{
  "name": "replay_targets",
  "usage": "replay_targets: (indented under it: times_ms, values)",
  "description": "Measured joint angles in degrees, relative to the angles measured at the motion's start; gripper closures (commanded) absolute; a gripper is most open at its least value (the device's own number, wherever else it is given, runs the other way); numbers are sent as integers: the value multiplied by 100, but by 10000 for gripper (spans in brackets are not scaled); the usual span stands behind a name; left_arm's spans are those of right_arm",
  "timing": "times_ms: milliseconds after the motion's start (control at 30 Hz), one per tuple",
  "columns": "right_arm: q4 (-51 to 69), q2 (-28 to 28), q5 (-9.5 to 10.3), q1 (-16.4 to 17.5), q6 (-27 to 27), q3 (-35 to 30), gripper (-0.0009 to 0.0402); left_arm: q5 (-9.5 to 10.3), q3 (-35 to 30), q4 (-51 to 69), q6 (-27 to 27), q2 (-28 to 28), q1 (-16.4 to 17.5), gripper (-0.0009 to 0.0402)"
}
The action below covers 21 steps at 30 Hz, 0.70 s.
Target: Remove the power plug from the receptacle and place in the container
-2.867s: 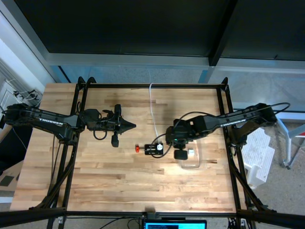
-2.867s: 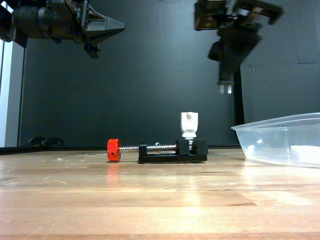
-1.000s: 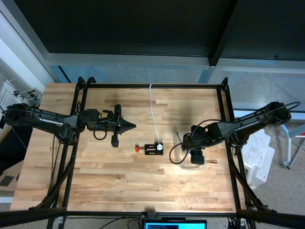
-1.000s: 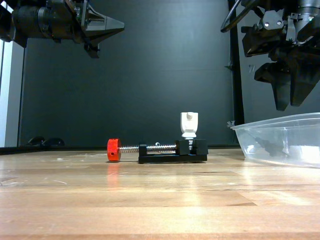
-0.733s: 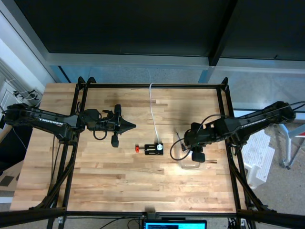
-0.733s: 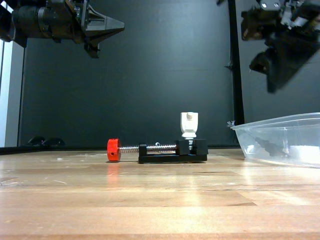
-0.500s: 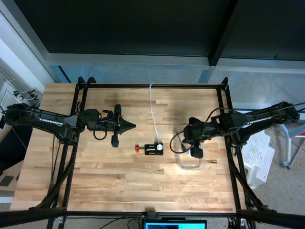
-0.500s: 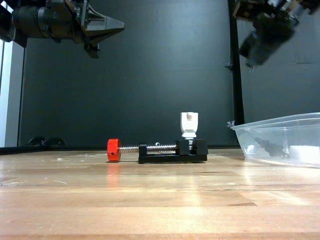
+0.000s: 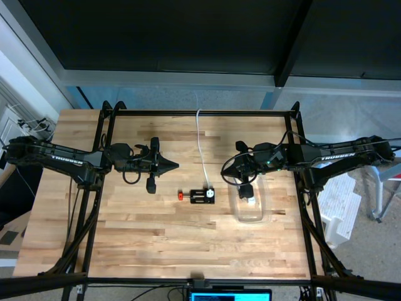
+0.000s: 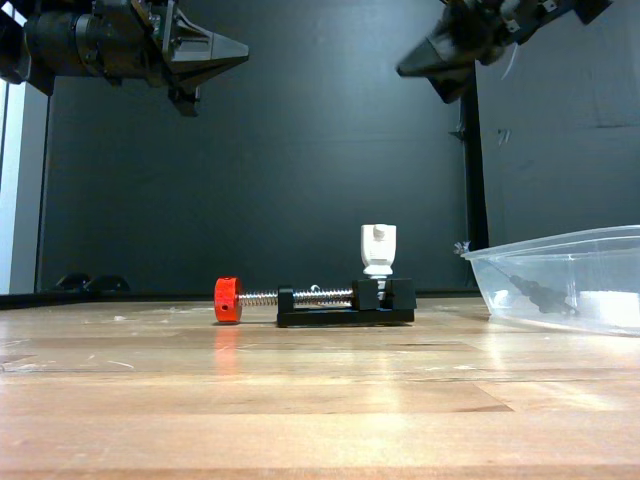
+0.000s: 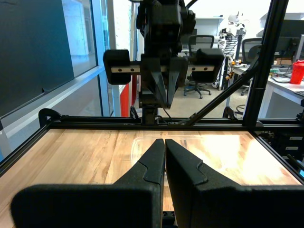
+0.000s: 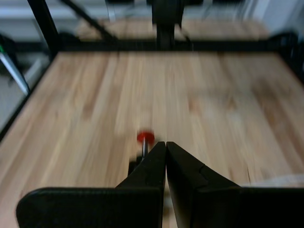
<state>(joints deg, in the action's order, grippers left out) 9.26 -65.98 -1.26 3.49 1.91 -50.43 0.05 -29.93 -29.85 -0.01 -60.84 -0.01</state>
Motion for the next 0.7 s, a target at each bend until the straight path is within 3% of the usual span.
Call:
replay_targets:
  times_ms: [267,700]
  values:
    - [-2343,15,146,-238,-101,809,393,-2,0,0,-2,0,0,393]
    - [-4017,37,142,-326,55,1705,393,0,0,0,-2,-2,0,393]
